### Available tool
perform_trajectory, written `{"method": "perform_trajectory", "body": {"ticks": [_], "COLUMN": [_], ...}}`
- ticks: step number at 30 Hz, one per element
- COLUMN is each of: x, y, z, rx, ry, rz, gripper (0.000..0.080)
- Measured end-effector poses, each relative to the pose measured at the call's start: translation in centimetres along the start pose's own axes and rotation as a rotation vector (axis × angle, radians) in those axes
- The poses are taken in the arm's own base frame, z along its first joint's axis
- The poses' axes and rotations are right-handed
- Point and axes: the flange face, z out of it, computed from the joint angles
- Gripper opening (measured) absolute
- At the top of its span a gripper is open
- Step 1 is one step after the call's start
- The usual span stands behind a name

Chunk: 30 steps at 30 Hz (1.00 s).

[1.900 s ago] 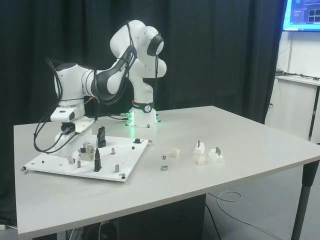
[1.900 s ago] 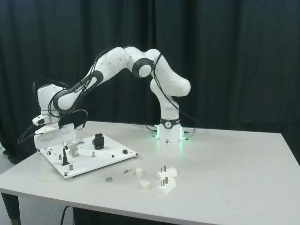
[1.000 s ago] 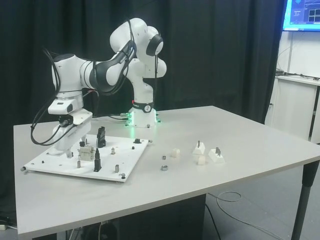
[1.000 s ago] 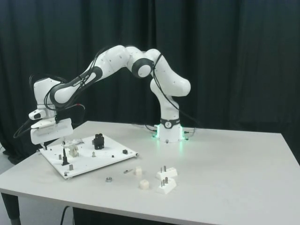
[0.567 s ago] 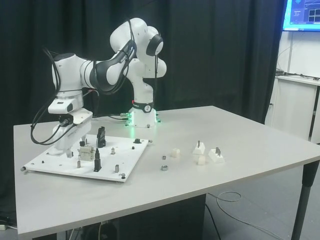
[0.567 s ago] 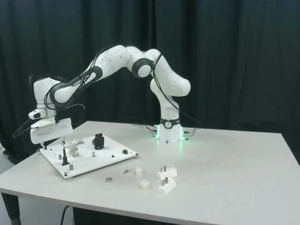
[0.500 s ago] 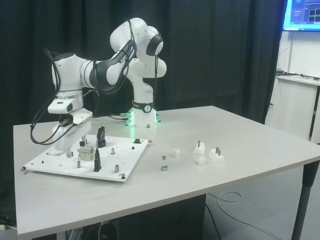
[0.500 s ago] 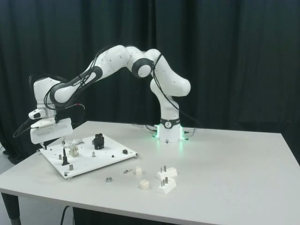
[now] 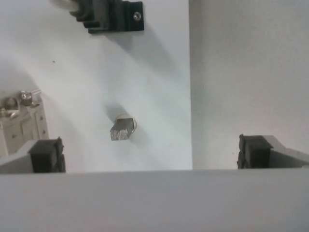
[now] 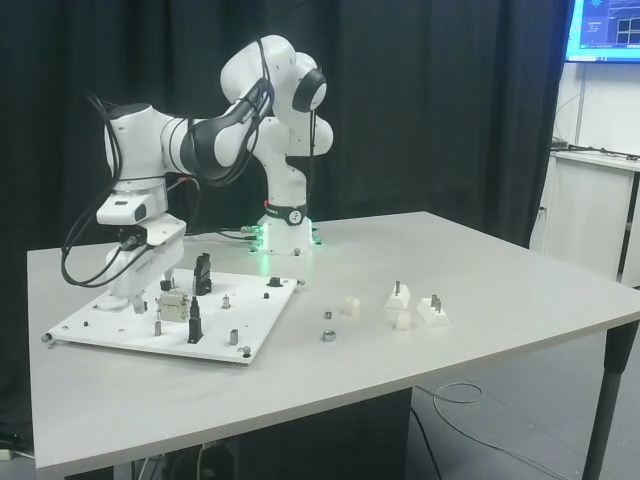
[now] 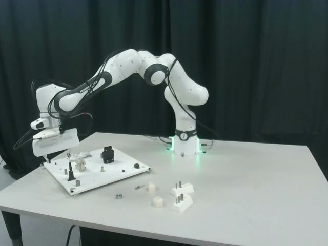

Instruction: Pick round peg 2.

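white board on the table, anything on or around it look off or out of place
Mostly tidy. The white board lies askew to the table edges. A loose ring, a small pin and white blocks lie scattered off the board. The gripper hangs above a peg, jaws open, holding nothing.

Below the claw [image 9: 149, 154], the white board [image 9: 154, 87] looks smooth and matt; the peg [image 9: 121, 129] on it is dull metal, and the black bracket [image 9: 113, 14] beyond looks like plastic.
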Motion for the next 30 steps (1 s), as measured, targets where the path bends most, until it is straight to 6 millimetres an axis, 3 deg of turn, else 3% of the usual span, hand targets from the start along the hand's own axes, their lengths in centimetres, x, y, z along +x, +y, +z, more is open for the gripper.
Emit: {"method": "perform_trajectory", "body": {"ticks": [30], "x": [1.2], "y": [-0.5], "z": [-2.1], "rx": [0.004], "ry": [-0.011], "rz": [0.046], "gripper": [0.0800]}}
